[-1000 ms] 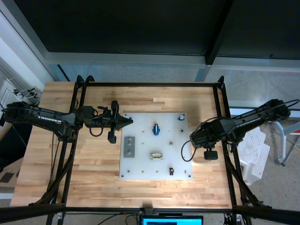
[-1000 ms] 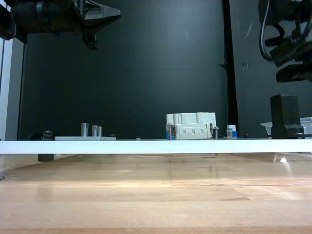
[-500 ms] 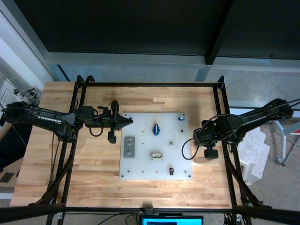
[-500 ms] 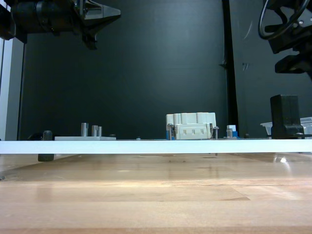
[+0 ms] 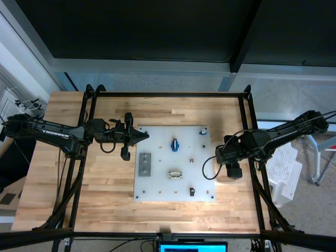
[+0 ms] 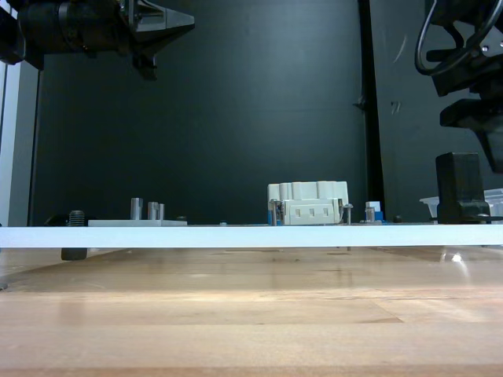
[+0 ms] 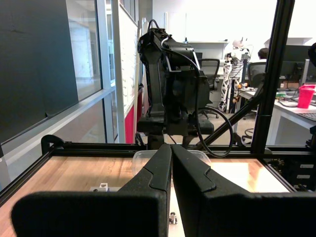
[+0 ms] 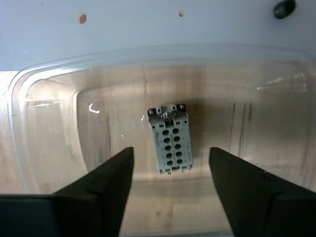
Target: Pick the HAN10E connector and install on the hub
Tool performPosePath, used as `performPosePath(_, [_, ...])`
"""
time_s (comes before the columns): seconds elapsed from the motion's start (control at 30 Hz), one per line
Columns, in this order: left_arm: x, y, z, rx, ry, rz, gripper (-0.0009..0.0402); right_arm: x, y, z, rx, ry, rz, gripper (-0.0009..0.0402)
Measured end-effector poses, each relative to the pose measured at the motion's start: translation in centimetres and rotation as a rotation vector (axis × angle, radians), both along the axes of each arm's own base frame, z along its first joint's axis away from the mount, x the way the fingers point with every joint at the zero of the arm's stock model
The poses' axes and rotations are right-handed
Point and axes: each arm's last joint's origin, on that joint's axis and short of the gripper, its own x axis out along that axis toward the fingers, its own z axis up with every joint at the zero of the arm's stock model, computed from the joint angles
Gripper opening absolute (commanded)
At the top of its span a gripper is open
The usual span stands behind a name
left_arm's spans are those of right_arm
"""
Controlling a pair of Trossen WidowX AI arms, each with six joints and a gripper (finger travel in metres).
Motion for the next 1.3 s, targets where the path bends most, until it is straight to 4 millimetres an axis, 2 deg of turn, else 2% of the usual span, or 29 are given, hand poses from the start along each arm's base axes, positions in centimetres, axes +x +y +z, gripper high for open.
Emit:
performPosePath(0.23, [0.0,0.0,0.0,0.000,0.000,0.000,0.0000,-0.3,0.2,-1.5,-0.007,0.001,0.057,0.0285])
performPosePath(0.47, [0.0,0.0,0.0,0.000,0.000,0.000,0.0000,-0.7,0.2,-3.3,-0.007,0.003,0.062,0.0280])
performPosePath(0.87, [0.0,0.0,0.0,0.000,0.000,0.000,0.0000,-1.1,0.0,-5.1,-0.024,-0.003,0.003,0.0276])
performPosePath(1.3, [0.0,0.0,0.0,0.000,0.000,0.000,0.0000,-0.8,0.1,-5.7,-0.021,-0.004,-0.012,0.0277])
